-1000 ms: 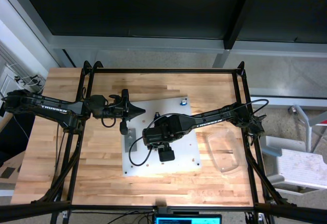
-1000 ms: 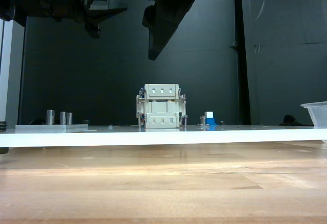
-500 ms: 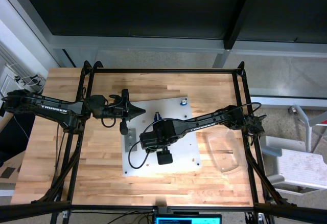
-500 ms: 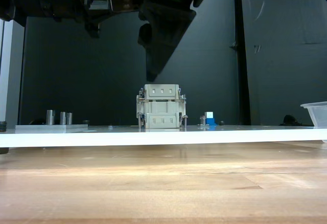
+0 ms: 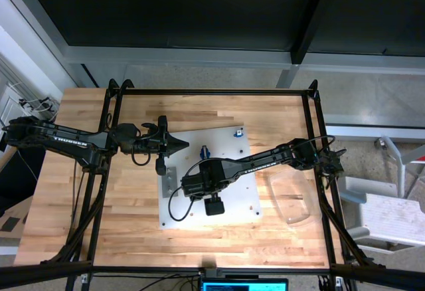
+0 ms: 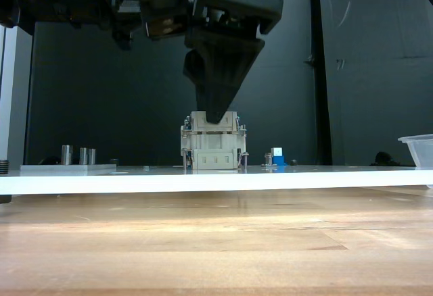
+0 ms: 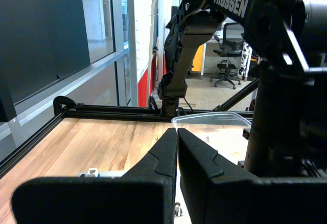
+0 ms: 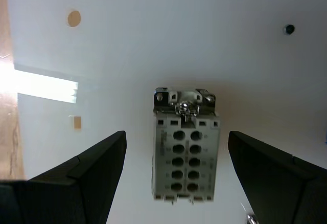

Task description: Remove the HAN10-E connector and place it in the container

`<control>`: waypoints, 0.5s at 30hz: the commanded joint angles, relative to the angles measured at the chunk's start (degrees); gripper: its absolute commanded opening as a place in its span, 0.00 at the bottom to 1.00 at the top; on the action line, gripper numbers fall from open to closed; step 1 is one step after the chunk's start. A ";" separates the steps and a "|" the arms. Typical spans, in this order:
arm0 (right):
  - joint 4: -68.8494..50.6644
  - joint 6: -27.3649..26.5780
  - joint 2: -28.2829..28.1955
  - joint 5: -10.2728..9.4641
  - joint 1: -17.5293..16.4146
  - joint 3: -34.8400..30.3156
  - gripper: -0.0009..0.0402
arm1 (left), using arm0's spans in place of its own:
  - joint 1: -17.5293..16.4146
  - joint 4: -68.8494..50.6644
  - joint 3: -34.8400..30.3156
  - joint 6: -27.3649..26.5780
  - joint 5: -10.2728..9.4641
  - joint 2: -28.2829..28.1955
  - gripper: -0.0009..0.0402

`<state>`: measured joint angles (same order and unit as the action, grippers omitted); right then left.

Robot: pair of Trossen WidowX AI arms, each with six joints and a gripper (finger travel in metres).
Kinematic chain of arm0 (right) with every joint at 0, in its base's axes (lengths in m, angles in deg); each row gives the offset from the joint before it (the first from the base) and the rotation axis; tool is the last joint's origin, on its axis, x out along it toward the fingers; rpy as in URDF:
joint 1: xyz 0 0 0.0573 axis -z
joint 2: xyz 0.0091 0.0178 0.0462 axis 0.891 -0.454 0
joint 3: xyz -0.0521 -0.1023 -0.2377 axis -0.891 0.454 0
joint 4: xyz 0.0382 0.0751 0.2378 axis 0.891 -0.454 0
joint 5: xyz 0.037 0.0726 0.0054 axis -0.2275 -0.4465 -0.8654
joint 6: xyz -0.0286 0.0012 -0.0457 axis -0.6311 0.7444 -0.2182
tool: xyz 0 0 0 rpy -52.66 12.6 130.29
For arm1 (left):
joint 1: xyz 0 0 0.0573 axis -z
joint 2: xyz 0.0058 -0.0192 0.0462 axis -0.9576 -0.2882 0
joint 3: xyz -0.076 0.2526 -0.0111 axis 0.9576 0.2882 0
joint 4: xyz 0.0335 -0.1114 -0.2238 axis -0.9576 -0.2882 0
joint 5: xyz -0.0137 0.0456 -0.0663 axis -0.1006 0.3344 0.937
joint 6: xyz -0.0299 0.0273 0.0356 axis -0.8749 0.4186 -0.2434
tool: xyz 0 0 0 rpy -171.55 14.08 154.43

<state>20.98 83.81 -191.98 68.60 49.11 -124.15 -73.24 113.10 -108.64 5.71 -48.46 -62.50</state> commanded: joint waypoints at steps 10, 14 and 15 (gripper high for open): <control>1.07 -0.24 -0.22 0.07 0.04 1.29 0.70 | -0.02 0.02 -0.02 0.00 0.02 0.00 0.02; 1.03 -0.63 -0.22 0.07 0.04 1.29 0.67 | 0.00 0.02 -0.02 0.00 0.00 0.00 0.02; 1.03 -0.68 -0.22 0.04 0.04 1.29 0.65 | 0.00 0.00 -0.02 0.00 0.02 0.00 0.02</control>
<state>22.01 83.33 -192.20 68.64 49.13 -122.86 -73.24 113.10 -108.66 5.69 -48.46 -62.50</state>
